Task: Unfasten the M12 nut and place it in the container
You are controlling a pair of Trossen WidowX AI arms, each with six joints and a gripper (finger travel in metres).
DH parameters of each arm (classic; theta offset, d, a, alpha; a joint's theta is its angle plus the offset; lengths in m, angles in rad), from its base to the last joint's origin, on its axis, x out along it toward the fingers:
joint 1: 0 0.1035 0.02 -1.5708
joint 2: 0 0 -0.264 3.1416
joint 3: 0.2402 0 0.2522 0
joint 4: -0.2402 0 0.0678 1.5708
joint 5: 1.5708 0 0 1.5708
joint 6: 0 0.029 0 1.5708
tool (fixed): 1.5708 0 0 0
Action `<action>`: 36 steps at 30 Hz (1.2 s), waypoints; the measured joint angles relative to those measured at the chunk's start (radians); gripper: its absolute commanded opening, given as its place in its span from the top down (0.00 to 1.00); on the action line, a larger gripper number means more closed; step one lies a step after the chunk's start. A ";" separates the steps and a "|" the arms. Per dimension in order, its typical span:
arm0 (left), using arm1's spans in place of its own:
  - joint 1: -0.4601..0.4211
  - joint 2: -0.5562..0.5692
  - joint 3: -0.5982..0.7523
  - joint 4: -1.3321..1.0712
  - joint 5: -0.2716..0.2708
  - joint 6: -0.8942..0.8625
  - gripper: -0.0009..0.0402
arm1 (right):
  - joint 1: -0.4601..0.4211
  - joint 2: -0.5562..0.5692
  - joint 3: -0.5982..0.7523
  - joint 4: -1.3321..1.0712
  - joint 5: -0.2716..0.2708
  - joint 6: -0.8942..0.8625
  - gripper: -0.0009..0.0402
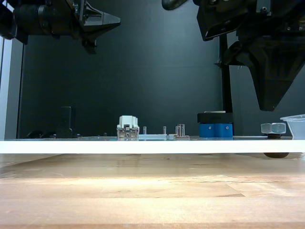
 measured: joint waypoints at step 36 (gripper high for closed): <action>0.000 0.000 0.000 0.001 0.000 0.000 0.98 | -0.013 0.061 0.078 0.027 -0.155 0.861 0.32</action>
